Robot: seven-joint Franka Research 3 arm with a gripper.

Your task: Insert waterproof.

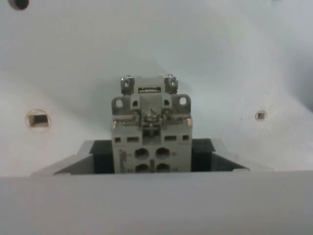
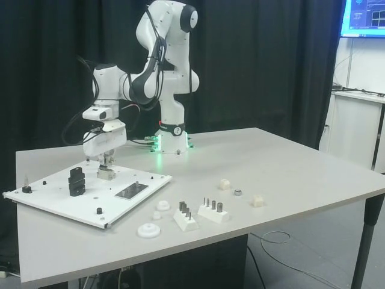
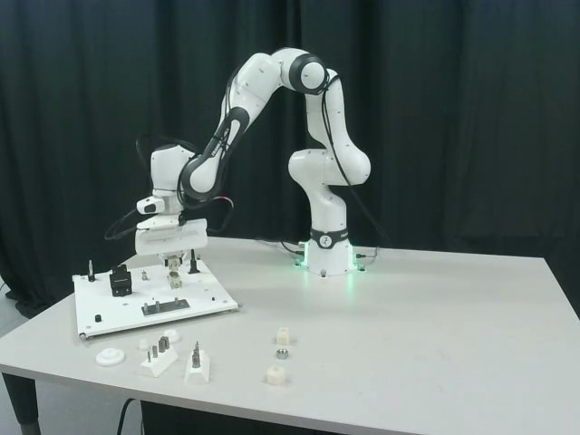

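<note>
Pincer over white board; wrist view alone shows connector holes.

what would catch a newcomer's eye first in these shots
The white arm arches from its base at the back of the grey table down over a white board at the table's end. Its gripper sits low over the board with a small grey connector beneath it, beside a black block. Small white parts lie scattered near the table's front edge.
</note>
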